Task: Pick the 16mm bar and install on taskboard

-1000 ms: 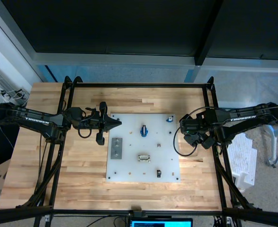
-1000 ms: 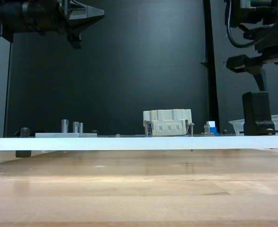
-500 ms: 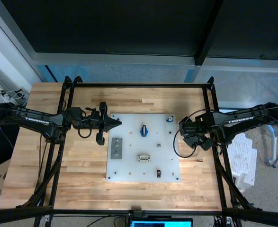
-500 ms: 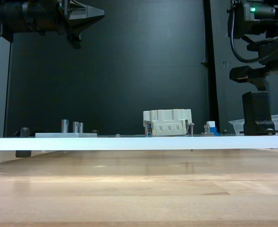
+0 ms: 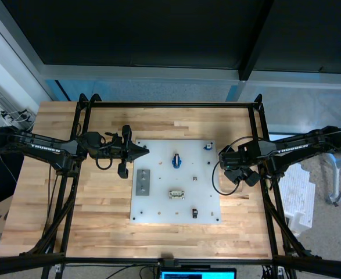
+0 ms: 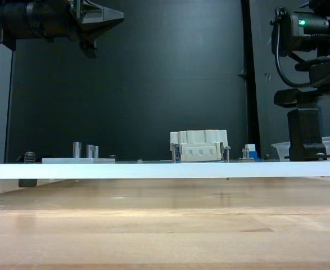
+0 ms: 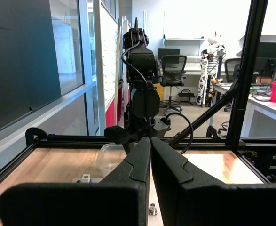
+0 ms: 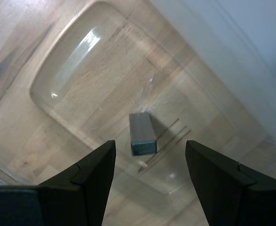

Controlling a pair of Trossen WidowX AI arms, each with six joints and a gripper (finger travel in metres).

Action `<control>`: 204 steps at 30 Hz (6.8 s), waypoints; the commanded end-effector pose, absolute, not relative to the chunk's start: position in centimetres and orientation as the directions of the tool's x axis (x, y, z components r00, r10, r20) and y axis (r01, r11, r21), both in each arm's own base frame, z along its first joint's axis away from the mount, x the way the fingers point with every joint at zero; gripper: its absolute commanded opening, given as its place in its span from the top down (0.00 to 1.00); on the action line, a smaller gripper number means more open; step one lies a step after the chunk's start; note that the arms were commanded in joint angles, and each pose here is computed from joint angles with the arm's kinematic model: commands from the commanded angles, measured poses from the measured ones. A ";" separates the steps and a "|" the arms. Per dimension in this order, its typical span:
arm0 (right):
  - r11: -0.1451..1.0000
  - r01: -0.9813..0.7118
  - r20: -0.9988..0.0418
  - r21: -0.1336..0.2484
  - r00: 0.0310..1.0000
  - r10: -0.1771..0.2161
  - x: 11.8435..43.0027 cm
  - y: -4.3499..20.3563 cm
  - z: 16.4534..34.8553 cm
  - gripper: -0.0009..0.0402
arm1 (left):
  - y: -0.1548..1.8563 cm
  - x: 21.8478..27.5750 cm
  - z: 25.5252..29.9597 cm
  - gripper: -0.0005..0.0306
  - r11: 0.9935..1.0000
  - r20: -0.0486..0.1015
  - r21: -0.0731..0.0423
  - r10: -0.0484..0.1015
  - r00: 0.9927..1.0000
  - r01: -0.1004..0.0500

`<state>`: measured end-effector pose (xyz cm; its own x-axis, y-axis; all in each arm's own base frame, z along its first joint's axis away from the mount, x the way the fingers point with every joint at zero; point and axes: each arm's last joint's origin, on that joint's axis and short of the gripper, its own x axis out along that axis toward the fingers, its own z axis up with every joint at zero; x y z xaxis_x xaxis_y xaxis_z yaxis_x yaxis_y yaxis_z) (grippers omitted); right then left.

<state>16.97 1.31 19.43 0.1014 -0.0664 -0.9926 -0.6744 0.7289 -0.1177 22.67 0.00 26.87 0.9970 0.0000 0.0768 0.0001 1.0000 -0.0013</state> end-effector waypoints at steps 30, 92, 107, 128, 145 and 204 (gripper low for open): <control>0.728 -0.674 -0.991 -0.125 0.115 -0.064 16.9 1.3 17.6 0.56 | 0.00 22.68 26.86 0.98 1.000 0.077 -0.001 0.000 0.997 0.000; 0.947 -0.305 -0.991 -0.097 0.115 -0.065 17.9 1.5 27.5 0.97 | 0.00 22.68 26.86 0.98 1.000 0.076 -0.001 0.000 0.997 0.000; 0.999 0.016 -0.993 -0.048 0.111 -0.049 20.4 4.0 28.3 0.97 | 0.00 22.68 26.86 0.98 1.000 0.076 -0.001 0.000 0.997 0.000; 1.000 0.014 -0.997 -0.026 0.067 -0.026 25.3 11.5 27.3 0.97 | 0.00 22.68 26.86 0.98 1.000 0.077 -0.001 0.000 0.997 0.000; 0.999 0.023 -0.997 0.033 0.069 0.031 26.6 15.3 24.7 0.97 | 0.00 22.68 26.86 0.98 1.000 0.077 -0.001 0.000 0.997 0.000; 1.000 0.017 -0.999 0.015 0.038 0.014 28.0 19.0 21.0 0.97 | 0.00 22.68 26.86 0.98 1.000 0.077 -0.001 0.000 0.997 0.000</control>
